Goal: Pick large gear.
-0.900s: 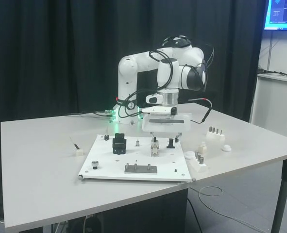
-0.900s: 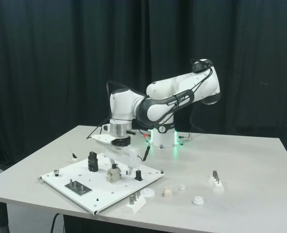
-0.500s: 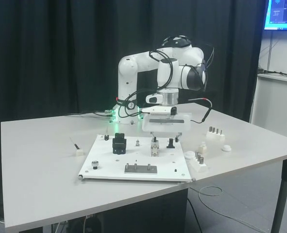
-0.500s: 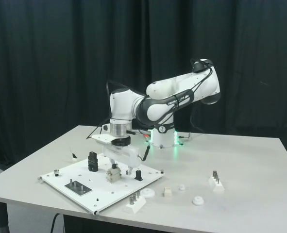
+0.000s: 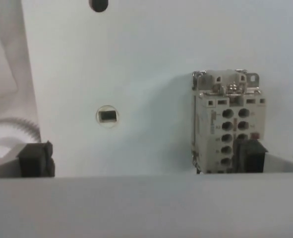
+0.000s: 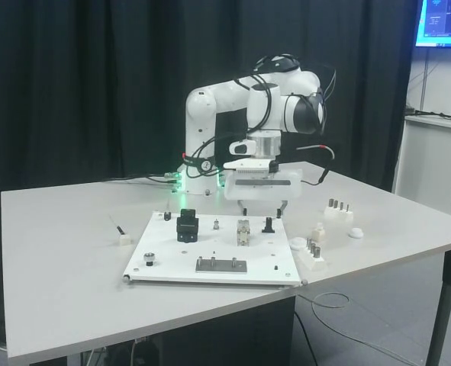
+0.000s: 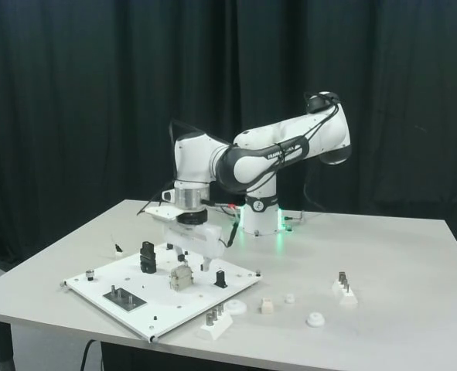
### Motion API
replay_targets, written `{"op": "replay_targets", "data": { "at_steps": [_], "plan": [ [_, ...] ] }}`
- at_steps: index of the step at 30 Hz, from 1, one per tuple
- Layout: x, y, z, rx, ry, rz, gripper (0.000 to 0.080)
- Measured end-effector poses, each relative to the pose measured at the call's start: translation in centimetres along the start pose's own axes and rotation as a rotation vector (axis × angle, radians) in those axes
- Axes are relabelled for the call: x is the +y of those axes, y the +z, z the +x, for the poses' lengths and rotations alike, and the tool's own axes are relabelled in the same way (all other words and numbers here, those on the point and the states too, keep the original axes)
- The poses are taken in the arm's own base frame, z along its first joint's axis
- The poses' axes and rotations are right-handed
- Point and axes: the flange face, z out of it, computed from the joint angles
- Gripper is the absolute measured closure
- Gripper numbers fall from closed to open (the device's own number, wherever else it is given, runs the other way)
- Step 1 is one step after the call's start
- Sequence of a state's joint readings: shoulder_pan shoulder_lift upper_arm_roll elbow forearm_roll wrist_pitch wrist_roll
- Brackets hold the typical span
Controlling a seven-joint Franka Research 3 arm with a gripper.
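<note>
A black curtain (image 7: 97,93) hangs behind the grey table (image 7: 398,263).

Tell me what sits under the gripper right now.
Under the gripper lies the white board, with the grey connector block below one finger. Part of a toothed gear shows beside the board's edge; the rest is hidden.

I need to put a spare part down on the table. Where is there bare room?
The grey table is bare left of the white board, apart from one small white block. In the second room view, the stretch beyond the pin stand is bare too. The strip beside the board's other edge is crowded with small white parts.
</note>
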State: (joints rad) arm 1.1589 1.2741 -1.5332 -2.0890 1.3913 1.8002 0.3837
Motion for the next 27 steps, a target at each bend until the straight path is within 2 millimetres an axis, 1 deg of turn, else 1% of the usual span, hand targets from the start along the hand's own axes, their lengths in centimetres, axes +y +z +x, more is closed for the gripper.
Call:
{"op": "replay_targets", "data": {
  "at_steps": [13, 27],
  "plan": [
    [-0.1, -2.5, -0.1, 0.0, -0.004, 0.013, 0.0003],
    [-0.4, -3.8, -0.5, 0.015, -0.014, 0.023, 0.0003]
  ]
}}
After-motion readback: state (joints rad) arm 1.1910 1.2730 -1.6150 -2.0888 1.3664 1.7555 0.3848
